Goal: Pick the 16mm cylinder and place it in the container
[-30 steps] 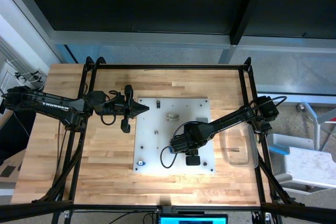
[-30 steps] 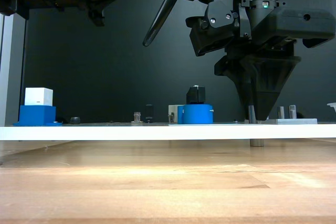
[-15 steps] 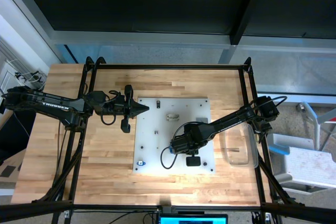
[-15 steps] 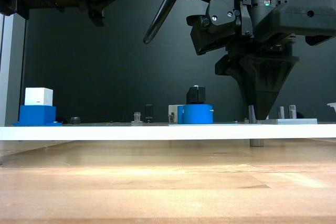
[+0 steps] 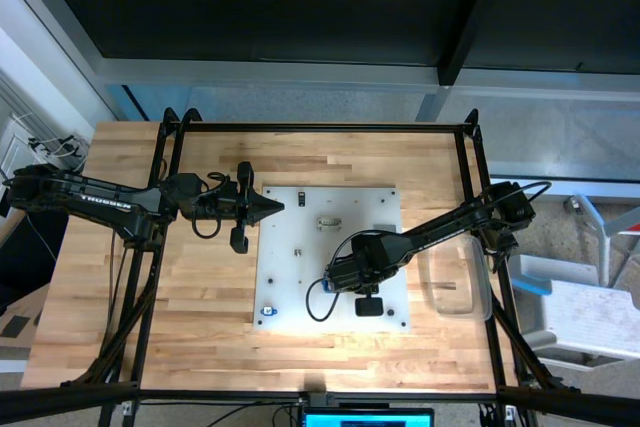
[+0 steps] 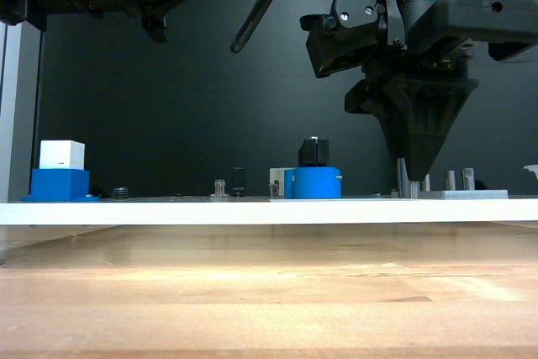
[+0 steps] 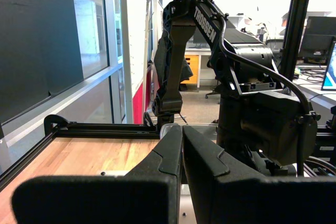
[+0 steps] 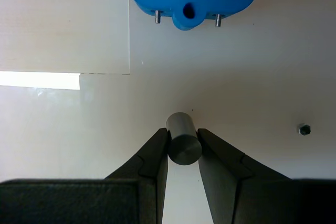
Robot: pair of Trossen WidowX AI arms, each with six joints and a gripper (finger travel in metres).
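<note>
where the right gripper (image 8: pixel 182 132) points down at the white board (image 8: pixel 252 77), its two dark fingers (image 8: pixel 155 153) press on opposite sides of one 16mm cylinder (image 8: pixel 184 145), a short silver-grey round piece seen end-on. both fingers touch it, so the pincer is clamped on it. whether the cylinder's lower end is clear of the board cannot be told. beyond it on the board sit one blue piece (image 8: pixel 187 1) with two small metal pins, and one small screw head (image 8: pixel 303 129).

in the low view this pincer hangs as a dark cone at the right of the frame, its tip close to the board. one blue round part (image 6: pixel 313 182) with a black cap stands near the middle. two thin pegs (image 6: pixel 450 179) stand on one grey block (image 6: pixel 475 194) at the far right, and one blue-and-white block (image 6: pixel 60 176) is at the far left.

in the high view the one container (image 5: pixel 455 292), a clear tub, sits on the wooden table (image 5: pixel 200 347) just beside the board's right edge, right of centre in the frame and well apart from the gripped cylinder.

the left gripper (image 5: pixel 272 206) is left of centre in that view, by the board's upper left corner. its two fingers meet flat against each other.
</note>
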